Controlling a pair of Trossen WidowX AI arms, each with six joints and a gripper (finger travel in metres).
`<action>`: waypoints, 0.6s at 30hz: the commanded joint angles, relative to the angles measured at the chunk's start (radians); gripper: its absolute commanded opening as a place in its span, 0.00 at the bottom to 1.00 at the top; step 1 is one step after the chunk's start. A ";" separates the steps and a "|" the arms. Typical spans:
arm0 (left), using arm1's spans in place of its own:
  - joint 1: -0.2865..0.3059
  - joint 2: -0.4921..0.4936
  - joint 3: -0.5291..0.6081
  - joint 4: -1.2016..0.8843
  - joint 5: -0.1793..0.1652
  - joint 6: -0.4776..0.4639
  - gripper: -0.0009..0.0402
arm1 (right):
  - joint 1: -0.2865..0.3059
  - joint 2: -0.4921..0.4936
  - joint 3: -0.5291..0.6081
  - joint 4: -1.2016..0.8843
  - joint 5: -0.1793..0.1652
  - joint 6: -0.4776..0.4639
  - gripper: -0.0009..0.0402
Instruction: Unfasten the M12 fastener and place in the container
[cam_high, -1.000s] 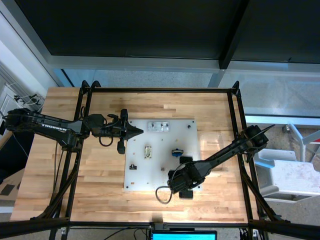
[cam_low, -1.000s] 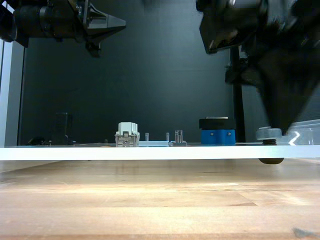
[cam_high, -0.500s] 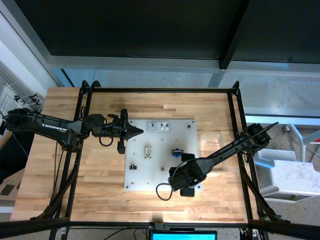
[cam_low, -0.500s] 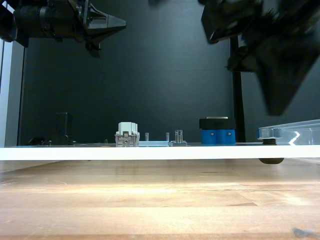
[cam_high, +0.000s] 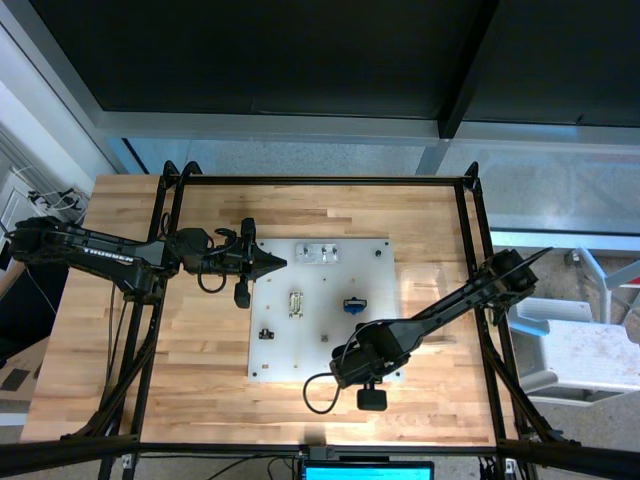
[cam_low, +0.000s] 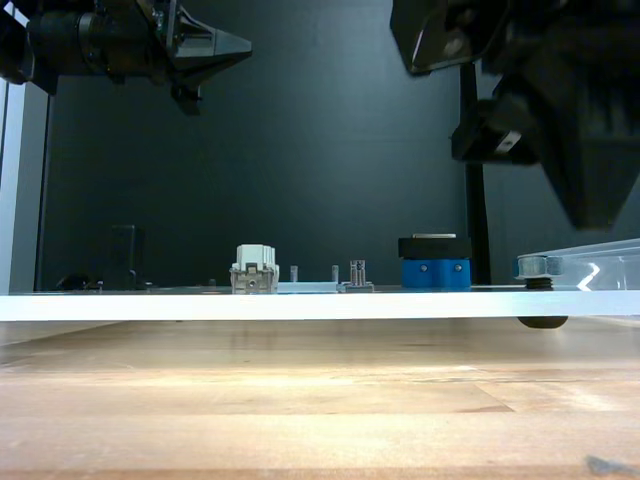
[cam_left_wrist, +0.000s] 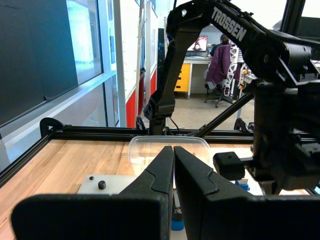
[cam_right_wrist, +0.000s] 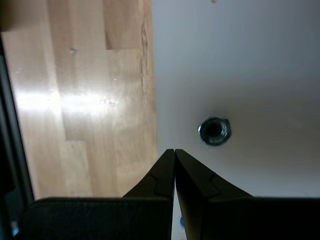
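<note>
We see the nut (cam_right_wrist: 215, 131) on its stud (cam_low: 540, 284) near the board's (cam_right_wrist: 240, 60) near right edge. In the low view it rides on top of the black ribs, a few of which show beneath it, so we judge it is partly backed off at most and not free.

The right gripper (cam_right_wrist: 174, 152) hangs above the board, just beside the nut and clear of it. Its jaws are pressed together with nothing between them. The left gripper (cam_left_wrist: 173, 150) is parked high over the board's far left side, jaws likewise closed and empty.

The container (cam_left_wrist: 142, 150) stands off the board's right edge, and we see nothing in it.

By our reading the task is not half done. The nut has yet to come off the threads, and lifting it, carrying it over and dropping it in the container all remain. The next grip calls for the right jaws to part and come down around the nut.
</note>
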 joint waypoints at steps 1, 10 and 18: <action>0.000 0.000 0.000 0.000 0.000 0.000 0.02 | 0.000 0.022 -0.002 0.009 0.001 0.000 0.02; 0.000 0.000 0.000 0.000 0.000 0.000 0.02 | -0.001 0.034 -0.010 0.018 0.032 -0.005 0.02; 0.000 0.000 0.000 0.000 0.000 0.000 0.02 | -0.003 0.034 -0.022 0.011 0.058 0.013 0.02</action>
